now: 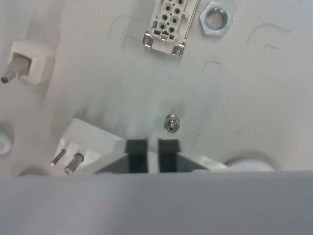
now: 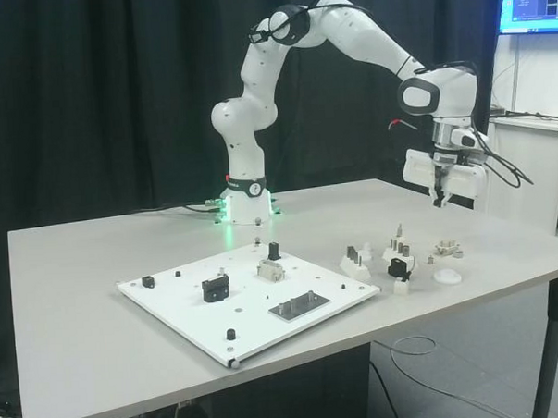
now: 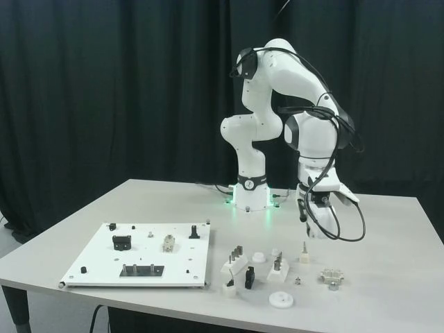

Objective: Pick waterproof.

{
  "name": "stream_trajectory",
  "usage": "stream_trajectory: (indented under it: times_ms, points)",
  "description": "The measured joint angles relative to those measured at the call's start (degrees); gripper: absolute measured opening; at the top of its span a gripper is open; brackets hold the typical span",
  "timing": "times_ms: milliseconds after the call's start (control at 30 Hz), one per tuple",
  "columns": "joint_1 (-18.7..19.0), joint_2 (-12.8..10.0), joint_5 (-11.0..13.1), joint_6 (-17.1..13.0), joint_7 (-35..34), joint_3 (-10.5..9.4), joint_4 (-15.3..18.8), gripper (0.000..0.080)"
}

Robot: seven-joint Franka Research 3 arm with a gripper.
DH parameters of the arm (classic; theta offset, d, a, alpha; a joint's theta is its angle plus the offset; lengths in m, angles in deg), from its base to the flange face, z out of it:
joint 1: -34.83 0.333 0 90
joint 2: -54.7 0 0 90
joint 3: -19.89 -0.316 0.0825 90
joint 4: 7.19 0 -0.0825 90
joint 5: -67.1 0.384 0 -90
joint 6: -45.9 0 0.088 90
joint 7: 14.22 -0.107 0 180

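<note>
One hex nut (image 1: 215, 18), one multi-pin connector (image 1: 167, 24).

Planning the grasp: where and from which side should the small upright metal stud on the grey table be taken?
Grip the small upright metal stud across its round shaft, coming straight down from above. It stands on end on the grey table with nothing touching it, so the end effector can likely straddle it.

White arm (image 3: 277, 90), black cables, green-lit base (image 3: 250, 201).
</note>
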Motion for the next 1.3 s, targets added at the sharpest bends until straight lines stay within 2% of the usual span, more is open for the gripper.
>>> stream_trajectory:
  times_ms: [100,133,333,367,433,467,633,667,1300]
  points:
    - [0.01,0.02,0.0,0.08,-0.49,0.01,-0.08,0.0]
    - [0.01,0.03,0.0,0.11,-0.68,0.01,-0.1,0.0122]
    - [0.07,0.06,0.0,0.35,-0.99,0.01,-0.32,0.0122]
    - [0.08,0.07,0.0,0.41,-1.04,0.01,-0.37,0.0417]
    - [0.1,0.09,0.0,0.52,-1.25,0.01,-0.48,0.0417]
    - [0.11,0.1,0.0,0.58,-1.36,0.01,-0.54,0.0728]
    - [0.19,0.19,0.0,0.87,-1.56,0.01,-0.84,0.0728]
    - [0.21,0.21,0.0,0.91,-1.57,0.01,-0.88,0.0784]
    - [0.39,0.38,0.0,1.74,-2.56,0.01,-1.47,0.08]
